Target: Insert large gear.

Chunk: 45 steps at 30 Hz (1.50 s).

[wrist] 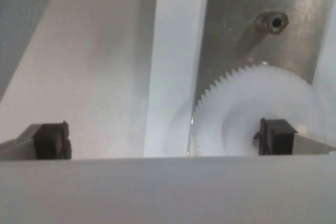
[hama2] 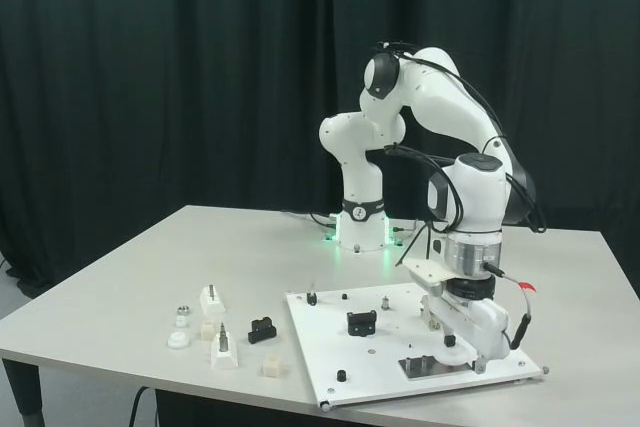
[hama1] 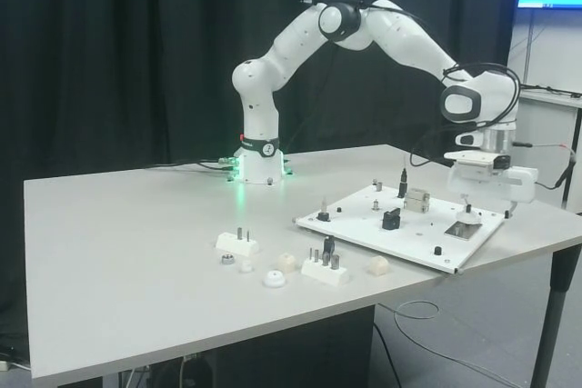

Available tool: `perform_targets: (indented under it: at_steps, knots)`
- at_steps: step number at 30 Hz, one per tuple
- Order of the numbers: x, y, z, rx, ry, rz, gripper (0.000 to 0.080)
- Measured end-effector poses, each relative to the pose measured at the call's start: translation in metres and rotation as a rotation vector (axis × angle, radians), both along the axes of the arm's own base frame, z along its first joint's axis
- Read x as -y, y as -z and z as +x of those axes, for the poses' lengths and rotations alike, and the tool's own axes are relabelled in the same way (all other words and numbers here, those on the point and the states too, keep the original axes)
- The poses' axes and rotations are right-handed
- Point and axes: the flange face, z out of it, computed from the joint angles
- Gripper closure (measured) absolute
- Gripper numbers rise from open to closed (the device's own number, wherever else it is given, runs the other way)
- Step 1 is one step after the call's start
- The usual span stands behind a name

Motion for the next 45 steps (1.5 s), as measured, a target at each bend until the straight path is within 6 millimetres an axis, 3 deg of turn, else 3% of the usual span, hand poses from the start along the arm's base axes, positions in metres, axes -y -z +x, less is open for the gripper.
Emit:
perform_targets:
  at_steps: [31,45]
  knots:
    - [-0.001,0.014,0.001,0.009,-0.004,-0.006,0.0003]
    - [0.0,-0.005,0.006,0.002,0.0,-0.01,0.0003]
